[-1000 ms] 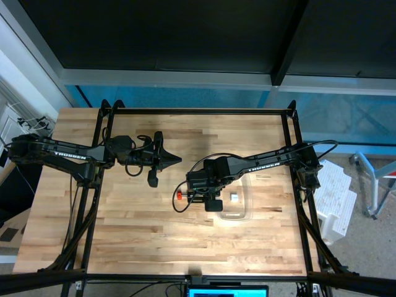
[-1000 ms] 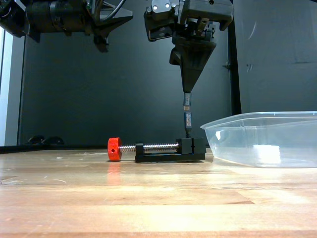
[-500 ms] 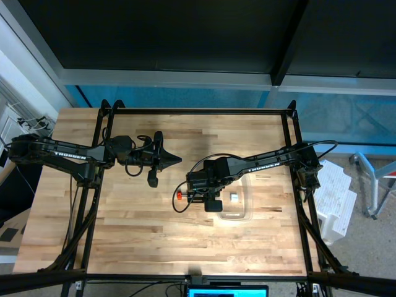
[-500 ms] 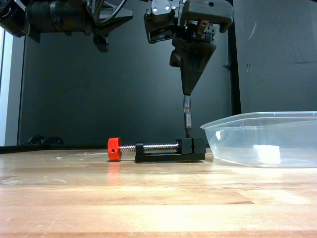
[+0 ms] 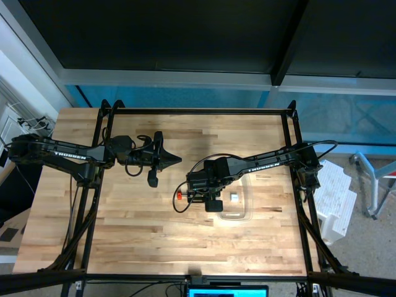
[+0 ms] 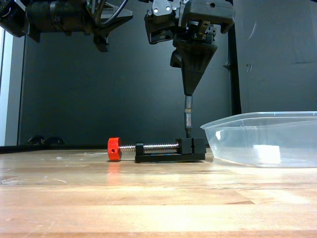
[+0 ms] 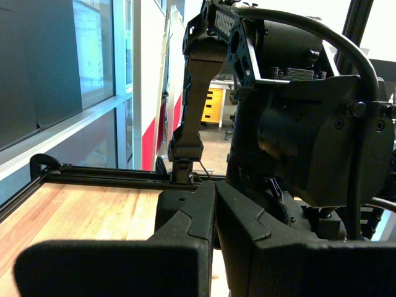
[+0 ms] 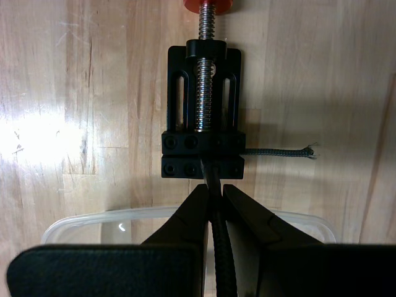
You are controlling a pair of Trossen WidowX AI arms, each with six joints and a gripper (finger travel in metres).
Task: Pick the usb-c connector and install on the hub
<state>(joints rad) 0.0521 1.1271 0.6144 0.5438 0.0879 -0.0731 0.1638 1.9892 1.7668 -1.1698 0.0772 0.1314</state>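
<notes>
The usb-c connector (image 6: 187, 115) hangs upright with my right gripper (image 6: 187, 95) shut on it. Its lower tip meets the top of the black vise (image 6: 171, 149) with a red knob (image 6: 114, 148). The hub's port is hidden, so I cannot tell how far the tip is in. In the right wrist view the fingers (image 8: 189, 213) pinch the black cable (image 8: 218, 247) just over the vise block (image 8: 201, 154). My left gripper (image 5: 175, 159) hovers shut, high over the table's back left, away from the vise (image 5: 197, 195). Its fingers (image 7: 192, 213) press together.
A clear plastic tub (image 6: 297, 119) stands right of the vise, with a small white piece (image 6: 265, 152) inside. A frayed cord end (image 8: 291, 152) sticks out of the vise's side. Bare wooden table (image 5: 142, 229) lies in front.
The right gripper has edged slightly down along the connector. The connector's tip stays at the vise. The left arm has not moved.
</notes>
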